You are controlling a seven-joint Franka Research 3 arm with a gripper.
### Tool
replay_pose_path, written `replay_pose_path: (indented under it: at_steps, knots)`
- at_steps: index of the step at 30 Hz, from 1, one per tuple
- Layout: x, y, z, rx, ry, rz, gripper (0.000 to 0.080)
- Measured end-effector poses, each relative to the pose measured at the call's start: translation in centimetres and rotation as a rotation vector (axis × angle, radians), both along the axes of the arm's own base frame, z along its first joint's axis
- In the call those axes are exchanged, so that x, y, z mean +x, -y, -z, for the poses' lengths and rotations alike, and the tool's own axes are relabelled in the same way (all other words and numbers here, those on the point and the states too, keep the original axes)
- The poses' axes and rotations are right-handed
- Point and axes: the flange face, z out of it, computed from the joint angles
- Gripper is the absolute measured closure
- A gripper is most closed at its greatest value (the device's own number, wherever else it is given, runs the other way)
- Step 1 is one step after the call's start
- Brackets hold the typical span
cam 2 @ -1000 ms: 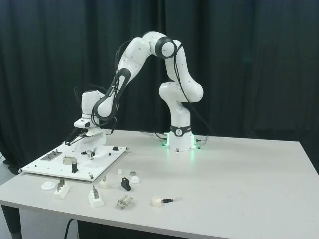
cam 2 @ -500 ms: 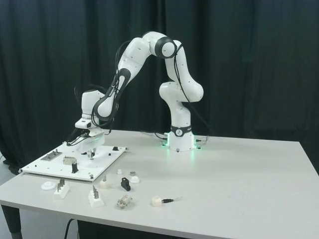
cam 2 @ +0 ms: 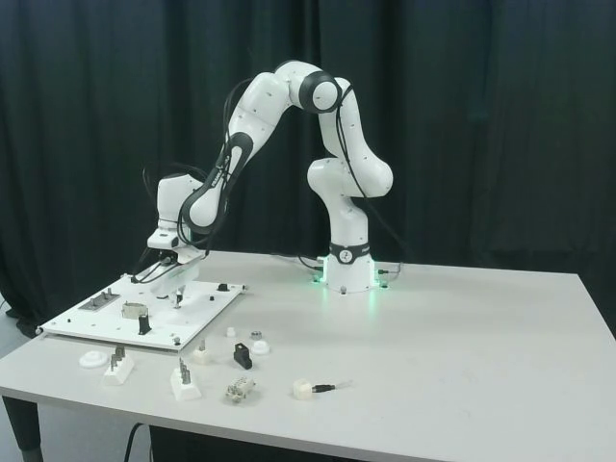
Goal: Insert BNC.
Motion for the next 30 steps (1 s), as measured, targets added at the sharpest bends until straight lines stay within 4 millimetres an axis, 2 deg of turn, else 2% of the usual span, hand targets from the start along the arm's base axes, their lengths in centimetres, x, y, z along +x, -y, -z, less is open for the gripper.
replay_pose_path:
  at_steps: [16, 30]
  knots:
    - [0.04, -0.02, 0.05, -0.006, -0.003, -0.058, 0.0682]
    - [-0.07, 0.02, 0.03, -0.001, 0.003, 0.007, 0.0682]
